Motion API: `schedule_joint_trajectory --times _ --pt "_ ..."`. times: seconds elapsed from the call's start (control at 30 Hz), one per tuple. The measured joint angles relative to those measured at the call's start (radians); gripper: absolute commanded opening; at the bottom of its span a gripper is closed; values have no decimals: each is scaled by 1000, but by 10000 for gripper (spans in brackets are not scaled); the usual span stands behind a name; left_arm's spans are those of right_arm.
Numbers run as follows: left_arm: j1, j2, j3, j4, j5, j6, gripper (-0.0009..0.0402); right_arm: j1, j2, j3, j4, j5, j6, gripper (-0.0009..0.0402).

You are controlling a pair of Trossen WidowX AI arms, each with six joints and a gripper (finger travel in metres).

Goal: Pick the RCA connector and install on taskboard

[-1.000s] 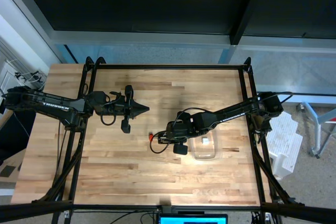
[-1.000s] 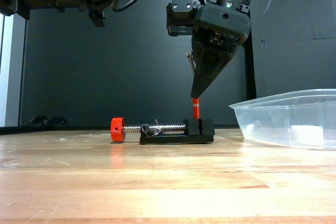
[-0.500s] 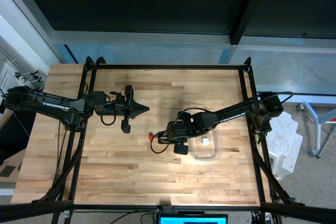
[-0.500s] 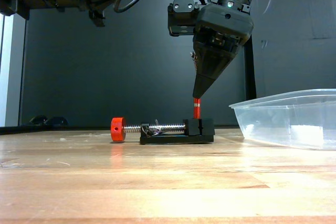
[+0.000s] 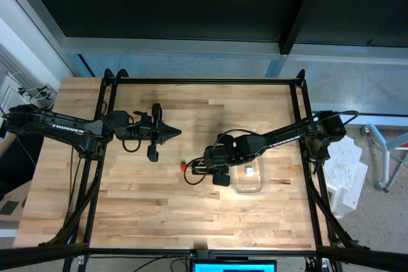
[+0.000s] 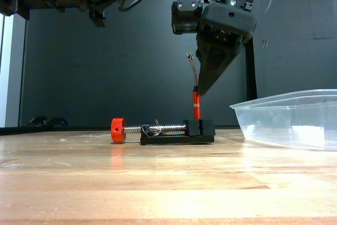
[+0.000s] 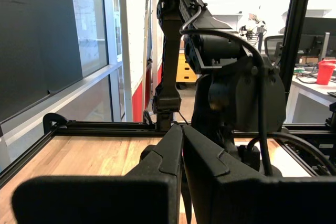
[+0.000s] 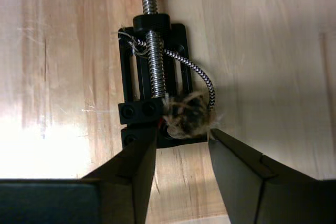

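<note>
Wooden table (image 5: 127, 183): connector (image 6: 196, 105) is being found upright in the taskboard's (image 6: 177, 133) right end, ungripped. Right gripper (image 6: 198, 92) is being held just above it, spread apart. Left gripper (image 5: 178, 133), pinched closed, is being held far left, well apart. Installation is being judged essentially done; only withdrawal is left.

We read the table (image 6: 158, 183) as laminated wood strips, smooth, satin sheen with glare patches. taskboard (image 6: 177, 133): matt black plastic; its screw (image 8: 153, 61) is bright threaded metal, red knob (image 6: 118, 129) matt plastic. RCA connector (image 6: 196, 105) standing in it: glossy red body, cable (image 8: 198, 74) in black-and-white woven braid, frayed and fuzzy at one end (fibre type unclear). tray (image 6: 295, 117): clear glossy plastic, slightly cloudy. Right gripper (image 6: 198, 89) just above the connector, left gripper (image 7: 182, 129) high over the table's left half: both matt black plastic, smooth. Table frame (image 5: 204, 81): black metal bars.
</note>
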Motion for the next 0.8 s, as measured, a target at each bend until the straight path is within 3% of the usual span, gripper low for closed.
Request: schedule_joint_trajectory --times 0.43,0.8 --pt "0 0 0 0 0 0 0 1 -61 3 -27 -3 0 162" --pt "0 0 0 0 0 0 0 -8 -151 3 -21 -4 -80 121"
